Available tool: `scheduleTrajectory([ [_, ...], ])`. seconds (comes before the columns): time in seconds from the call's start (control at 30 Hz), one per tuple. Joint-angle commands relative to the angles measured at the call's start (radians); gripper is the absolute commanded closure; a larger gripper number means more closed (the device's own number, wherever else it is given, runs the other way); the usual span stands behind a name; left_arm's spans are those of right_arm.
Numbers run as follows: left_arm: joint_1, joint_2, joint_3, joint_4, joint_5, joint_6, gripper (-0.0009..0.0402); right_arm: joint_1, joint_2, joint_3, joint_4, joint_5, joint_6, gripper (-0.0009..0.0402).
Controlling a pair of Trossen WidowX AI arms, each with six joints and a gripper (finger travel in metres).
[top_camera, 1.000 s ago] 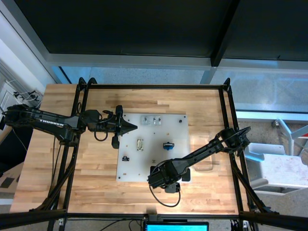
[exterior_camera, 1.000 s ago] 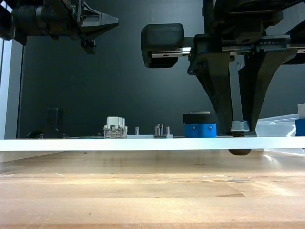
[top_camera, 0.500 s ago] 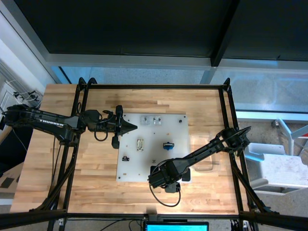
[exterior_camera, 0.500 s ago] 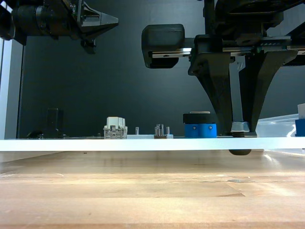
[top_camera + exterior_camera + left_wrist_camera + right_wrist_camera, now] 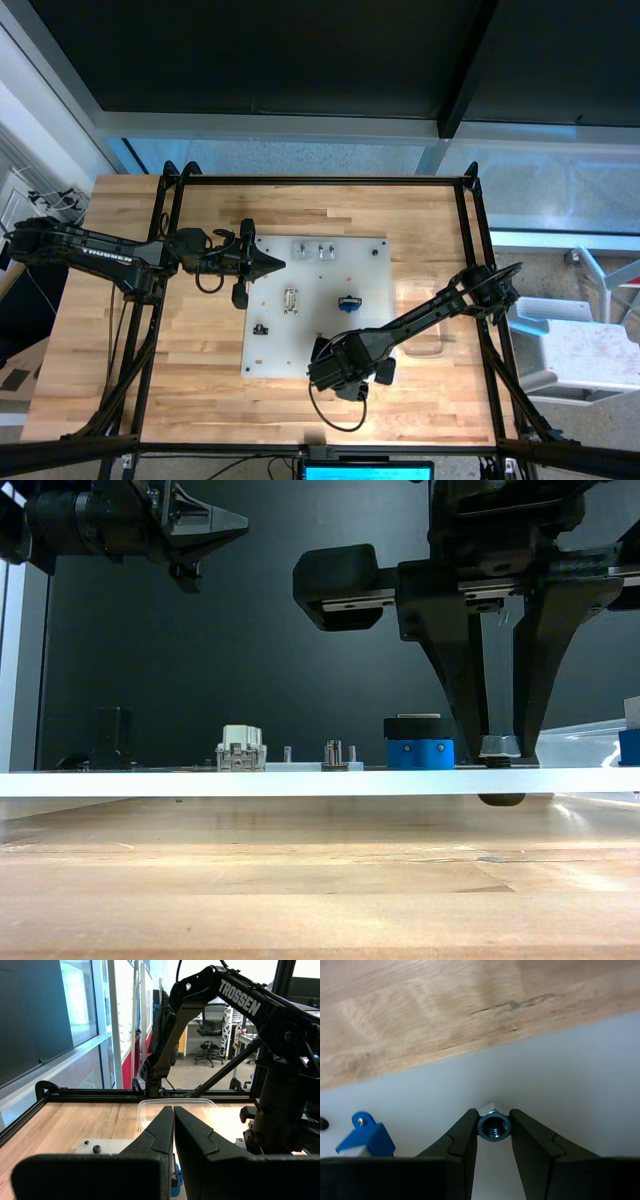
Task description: Pick the M12 fastener and fasten on the M12 threads
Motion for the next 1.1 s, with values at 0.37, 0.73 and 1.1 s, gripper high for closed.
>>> scheduleTrajectory([
  [0.37, 0.000, 0.000, 0.000, 0.000, 0.000, 0.000, 0.0393, -0.002, 0.003, -0.009, -0.001, 0.001, 0.458, 0.0357],
  [0.73, 0.000, 0.000, 0.000, 0.000, 0.000, 0.000, 0.0393, -0.006, 0.003, -0.009, 0.002, 0.002, 0.867, 0.0357],
  [1.1, 0.000, 0.000, 0.000, 0.000, 0.000, 0.000, 0.0393, -0.007, 0.003, -0.009, 0.002, 0.001, 1.447, 0.0357],
])
